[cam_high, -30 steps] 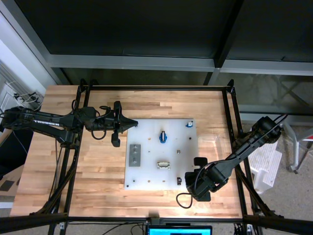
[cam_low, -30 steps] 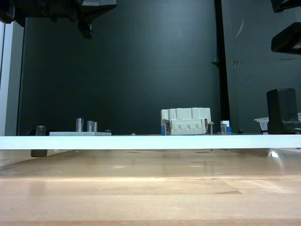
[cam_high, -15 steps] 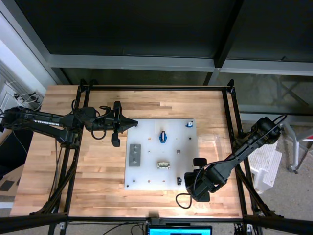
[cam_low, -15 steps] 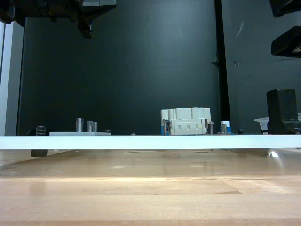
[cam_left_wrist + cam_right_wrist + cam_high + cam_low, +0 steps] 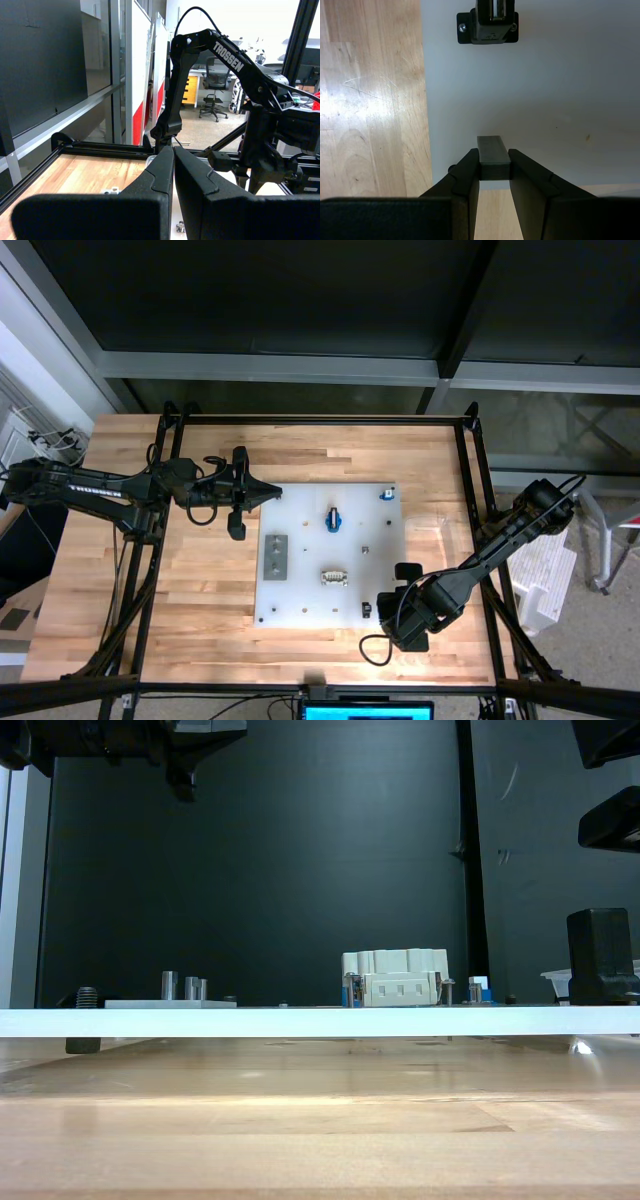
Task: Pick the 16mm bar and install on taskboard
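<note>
Right gripper (image 5: 494,167) clamped on the 16mm bar (image 5: 493,150). Bar's long axis in line with the fingers, free end poking past the tips toward the white taskboard (image 5: 300,515). Held over the board's near right corner, with the black connector (image 5: 488,22) just beyond. Not in any seat yet.

Likely seat, by judgement only: grey fixture block (image 5: 275,557) carrying 3 upright pegs, on the board's left half. Lies well to the left of the bar and slightly farther away. Next move calls for a leftward carry across the board.

Left gripper (image 5: 262,494) raised beside the board's far left corner, fingers pressed together, nothing between. Nearer the block than the right, but empty.
</note>
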Robot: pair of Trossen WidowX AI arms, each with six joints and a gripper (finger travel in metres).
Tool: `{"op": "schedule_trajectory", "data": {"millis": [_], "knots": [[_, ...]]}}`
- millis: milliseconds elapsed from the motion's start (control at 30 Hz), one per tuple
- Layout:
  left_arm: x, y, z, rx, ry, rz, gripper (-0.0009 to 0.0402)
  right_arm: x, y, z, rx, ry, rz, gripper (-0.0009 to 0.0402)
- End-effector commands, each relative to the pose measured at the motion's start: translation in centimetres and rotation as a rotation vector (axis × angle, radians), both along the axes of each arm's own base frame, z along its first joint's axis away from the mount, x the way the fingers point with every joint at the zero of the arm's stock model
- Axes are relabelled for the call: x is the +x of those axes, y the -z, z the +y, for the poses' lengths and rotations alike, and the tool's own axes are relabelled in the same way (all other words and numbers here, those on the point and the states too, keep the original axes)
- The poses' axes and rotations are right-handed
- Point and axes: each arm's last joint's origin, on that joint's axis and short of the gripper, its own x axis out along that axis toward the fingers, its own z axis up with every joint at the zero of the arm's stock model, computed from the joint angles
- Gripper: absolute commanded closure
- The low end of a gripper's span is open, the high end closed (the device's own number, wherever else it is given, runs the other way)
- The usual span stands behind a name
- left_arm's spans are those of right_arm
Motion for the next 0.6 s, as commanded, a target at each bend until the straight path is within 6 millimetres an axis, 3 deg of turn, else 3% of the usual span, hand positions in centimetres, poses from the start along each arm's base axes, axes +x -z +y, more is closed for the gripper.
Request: {"op": "schedule_trajectory", "data": {"millis": [33,600], "knots": [[0.01,-0.01,0.01,0.000,0.000,0.000,0.0393,-0.04,0.21,-0.02,0.001,0.000,-0.002,0.0391],[0.01,-0.01,0.00,0.000,0.000,0.000,0.0393,-0.11,0.94,-0.08,0.010,-0.003,-0.013,0.0391]]}}
